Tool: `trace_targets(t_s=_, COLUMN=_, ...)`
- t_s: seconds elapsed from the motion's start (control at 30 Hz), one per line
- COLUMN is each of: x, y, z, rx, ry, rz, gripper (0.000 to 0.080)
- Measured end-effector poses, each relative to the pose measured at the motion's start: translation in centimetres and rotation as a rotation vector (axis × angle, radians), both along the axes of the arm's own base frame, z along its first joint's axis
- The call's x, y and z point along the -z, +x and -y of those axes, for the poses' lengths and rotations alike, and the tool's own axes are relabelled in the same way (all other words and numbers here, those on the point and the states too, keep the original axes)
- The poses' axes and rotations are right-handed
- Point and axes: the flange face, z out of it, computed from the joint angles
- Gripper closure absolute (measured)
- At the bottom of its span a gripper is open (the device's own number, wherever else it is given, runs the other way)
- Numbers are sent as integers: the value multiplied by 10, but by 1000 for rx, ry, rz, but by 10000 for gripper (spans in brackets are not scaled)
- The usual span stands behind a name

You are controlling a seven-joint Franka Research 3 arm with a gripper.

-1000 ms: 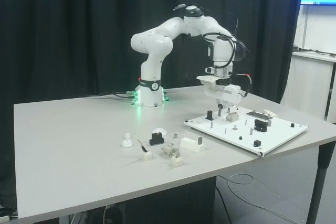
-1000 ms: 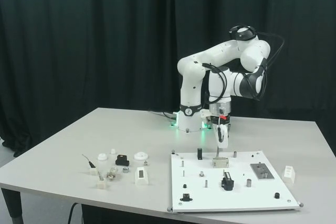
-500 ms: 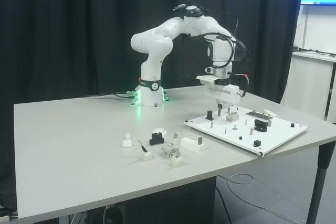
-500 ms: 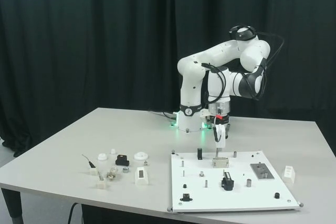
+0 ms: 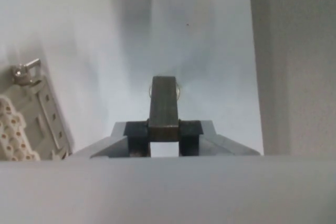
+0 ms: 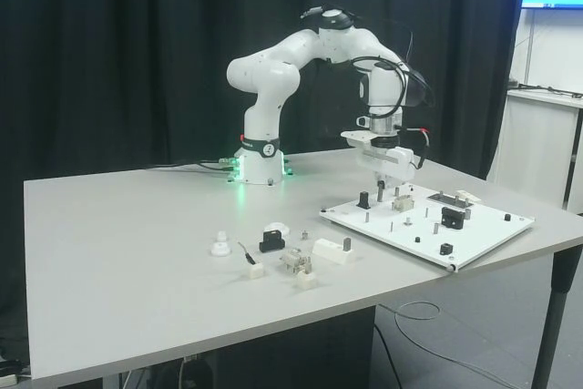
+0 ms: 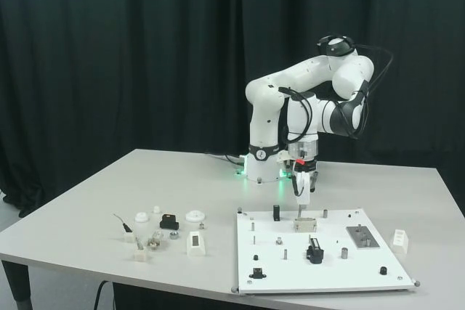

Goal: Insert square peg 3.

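White arm [image 7: 305, 88] bolted at far side of grey table [image 7: 109, 201], green light at base. Gripper [image 7: 301, 195] hangs over white board [image 7: 327, 270], above small block [image 7: 305, 224]. Board carries black and grey fittings. Loose white and black parts [image 7: 163, 234] lie left of board. Black curtain behind.

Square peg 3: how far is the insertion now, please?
Done: the gripper is shut on the square peg, so the pick is finished. In hand: the peg hangs above the white board, near the back row of fixtures. Left: lowering it into its hole; the wrist view shows it not yet seated.
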Motion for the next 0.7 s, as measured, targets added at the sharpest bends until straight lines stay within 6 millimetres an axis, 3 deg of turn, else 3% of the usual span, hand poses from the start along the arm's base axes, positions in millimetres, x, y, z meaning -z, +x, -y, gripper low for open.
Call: trace_targets(t_s=0.7, x=0, y=0, z=-3, rx=-30, ry=6, rz=-6, gripper=692)
